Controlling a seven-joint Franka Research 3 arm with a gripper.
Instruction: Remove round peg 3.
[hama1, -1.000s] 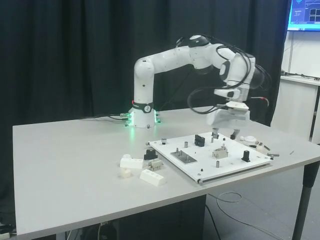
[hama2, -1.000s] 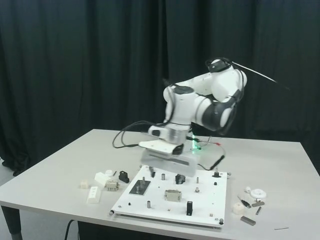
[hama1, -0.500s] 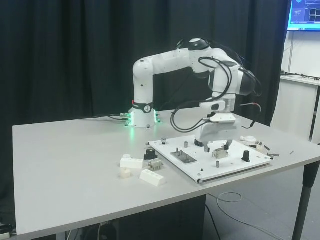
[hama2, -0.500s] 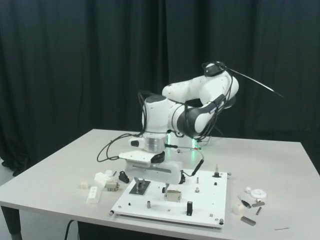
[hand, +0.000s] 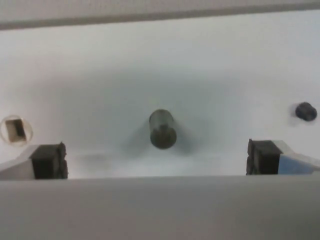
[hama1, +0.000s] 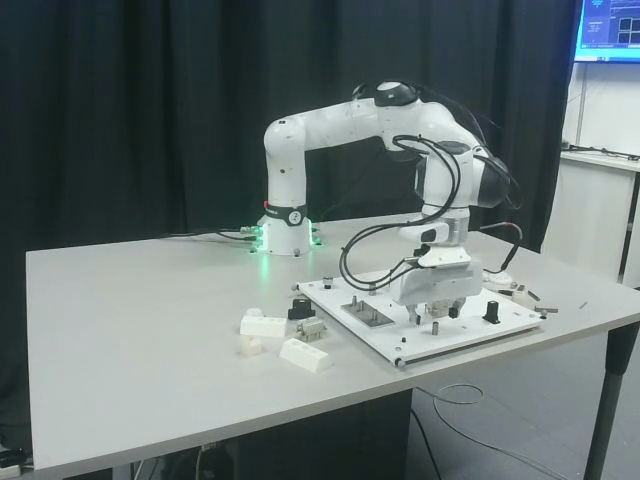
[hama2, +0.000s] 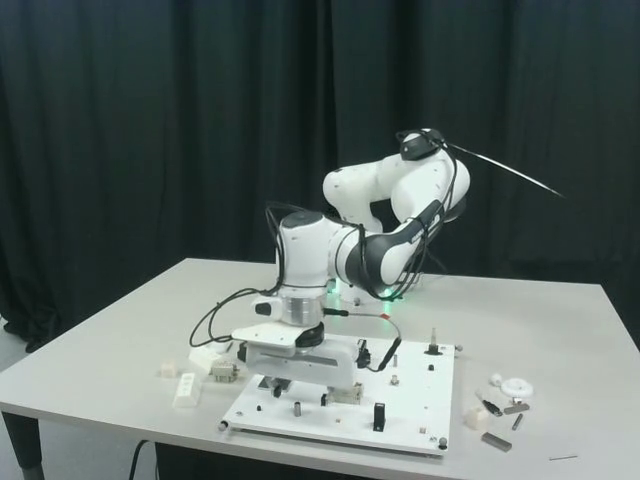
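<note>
A short grey round peg (hand: 162, 129) stands upright in the white board (hand: 210, 65). My gripper (hand: 156, 159) is open above it, with one black pad (hand: 48, 161) on each side and the peg between them, untouched. In the first room view the gripper (hama1: 435, 312) hangs low over the peg (hama1: 436, 326) near the front edge of the board (hama1: 380, 335). The second room view shows the gripper (hama2: 298, 393) just above the same peg (hama2: 297, 408).
The board carries other pegs, a black block (hama1: 491, 311) and a grey plate (hama1: 365, 313). Loose white parts (hama1: 265, 325) lie on the table left of the board; small parts (hama2: 505, 390) lie at its other side. A small black stud (hand: 305, 111) sits near one pad.
The arm has swung from the far side of the board to its front edge and come down, so the gripper now straddles the peg.
</note>
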